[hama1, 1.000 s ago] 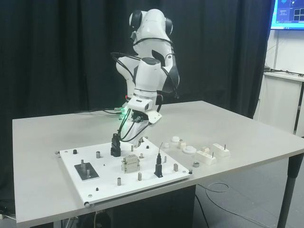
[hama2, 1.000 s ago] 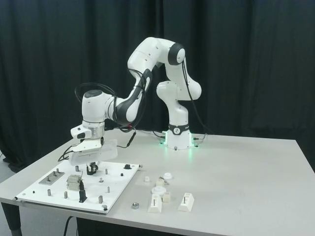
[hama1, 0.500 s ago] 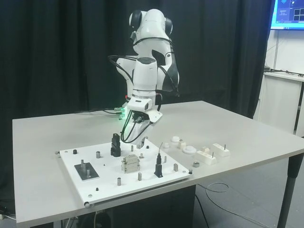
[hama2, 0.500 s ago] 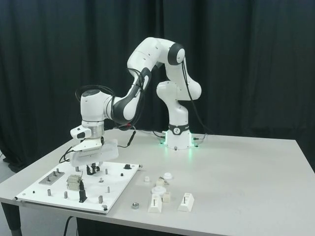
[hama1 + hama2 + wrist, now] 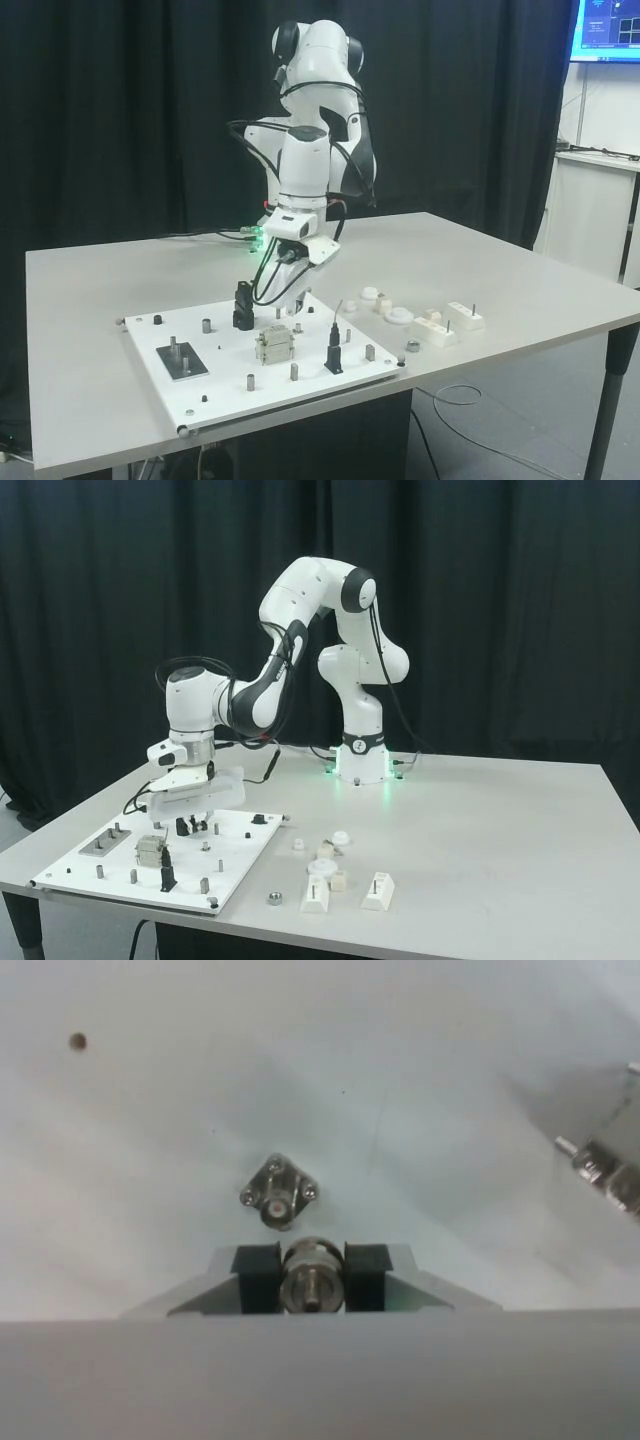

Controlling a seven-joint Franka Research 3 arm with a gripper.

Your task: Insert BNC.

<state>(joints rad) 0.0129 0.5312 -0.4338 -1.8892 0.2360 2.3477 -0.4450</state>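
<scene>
In the wrist view my gripper is shut on the BNC plug, a metal barrel clamped between two black pads. Just beyond the plug, the BNC socket stands on the white board, a small metal flange with screws at its corners. Plug and socket are apart, and the plug hangs a short way above the board. In the room views the gripper points down over the far part of the white board.
On the board stand a black cabled connector, a grey multi-pin connector, a black upright plug, a grey plate with pegs and several small posts. White holders and a nut lie on the table beside it.
The wrist has turned more upright and the hand has shifted slightly above the board's far part. The objects on the board have not moved.
</scene>
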